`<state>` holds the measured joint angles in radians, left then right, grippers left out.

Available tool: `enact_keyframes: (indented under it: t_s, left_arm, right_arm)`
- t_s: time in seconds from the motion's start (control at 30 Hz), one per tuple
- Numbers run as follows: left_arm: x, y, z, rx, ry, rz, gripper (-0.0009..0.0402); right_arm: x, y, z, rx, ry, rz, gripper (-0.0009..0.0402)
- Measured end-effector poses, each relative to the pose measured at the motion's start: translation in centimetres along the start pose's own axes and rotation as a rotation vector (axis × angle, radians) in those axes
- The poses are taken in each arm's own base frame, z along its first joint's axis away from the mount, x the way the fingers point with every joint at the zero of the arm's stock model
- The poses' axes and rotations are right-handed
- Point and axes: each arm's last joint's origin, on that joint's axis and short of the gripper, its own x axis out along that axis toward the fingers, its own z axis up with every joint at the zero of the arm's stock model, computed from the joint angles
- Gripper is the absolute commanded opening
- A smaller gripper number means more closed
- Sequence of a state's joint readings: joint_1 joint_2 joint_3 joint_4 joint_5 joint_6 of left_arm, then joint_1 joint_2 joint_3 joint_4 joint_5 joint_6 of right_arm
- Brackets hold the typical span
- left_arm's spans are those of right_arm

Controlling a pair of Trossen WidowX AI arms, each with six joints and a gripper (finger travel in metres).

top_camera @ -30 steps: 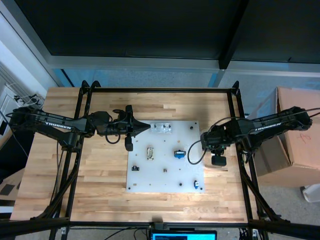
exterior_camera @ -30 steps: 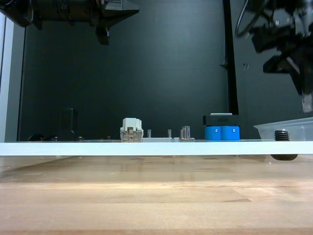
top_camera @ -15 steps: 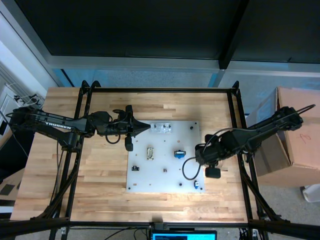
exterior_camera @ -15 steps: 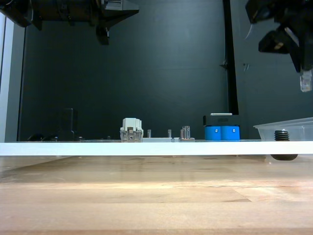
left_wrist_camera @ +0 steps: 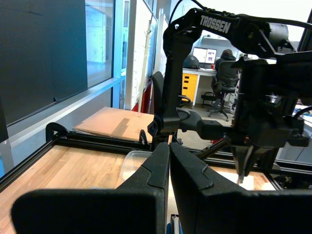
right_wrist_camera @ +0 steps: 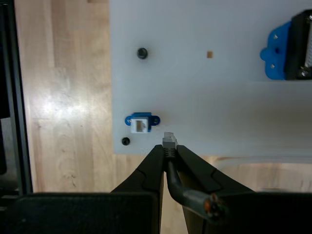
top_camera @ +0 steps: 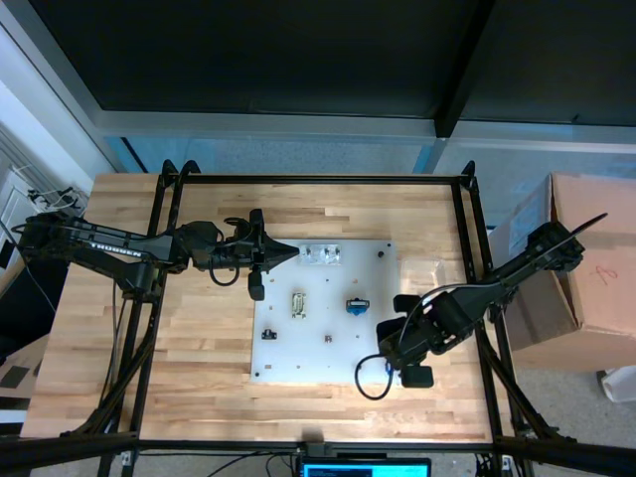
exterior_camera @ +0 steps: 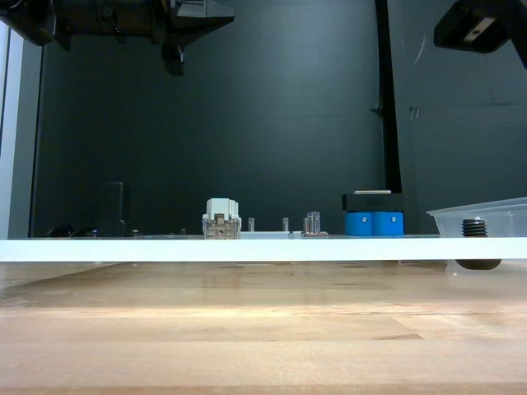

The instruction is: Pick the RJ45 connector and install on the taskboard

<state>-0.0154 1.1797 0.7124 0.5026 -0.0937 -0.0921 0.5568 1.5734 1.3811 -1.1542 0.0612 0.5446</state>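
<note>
Swinging along the board (right_wrist_camera: 219,97), my right gripper (right_wrist_camera: 168,147) has brought the clamped plug (right_wrist_camera: 168,140) just short of the jack (right_wrist_camera: 141,124), slightly aside of my fingertips; lining up comes next, I judge. Well away, my left gripper (left_wrist_camera: 169,151) hovers pinched shut, empty.

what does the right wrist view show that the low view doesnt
Only the right wrist view: the right gripper shut on the connector, held clear of the blue socket just beside it, with the cable running back between the fingers. Only the low view: the left gripper raised high at the left, a clear tray and a grey block. Both: the white board.
</note>
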Motion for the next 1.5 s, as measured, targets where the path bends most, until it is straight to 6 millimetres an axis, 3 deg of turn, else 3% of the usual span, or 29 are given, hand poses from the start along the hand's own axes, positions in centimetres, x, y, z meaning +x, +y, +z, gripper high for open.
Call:
enact_keyframes:
  t_s: [0.53,1.5]
  left_arm:
    - [0.0,0.0,0.0,0.0,0.0,0.0,0.0]
    - [0.0,0.0,0.0,0.0,0.0,0.0,0.0]
  right_arm:
    - [2.6,2.6,0.7,-0.045,0.066,-0.027,0.0]
    - [4.5,2.8,0.0,-0.041,0.059,-0.02,0.0]
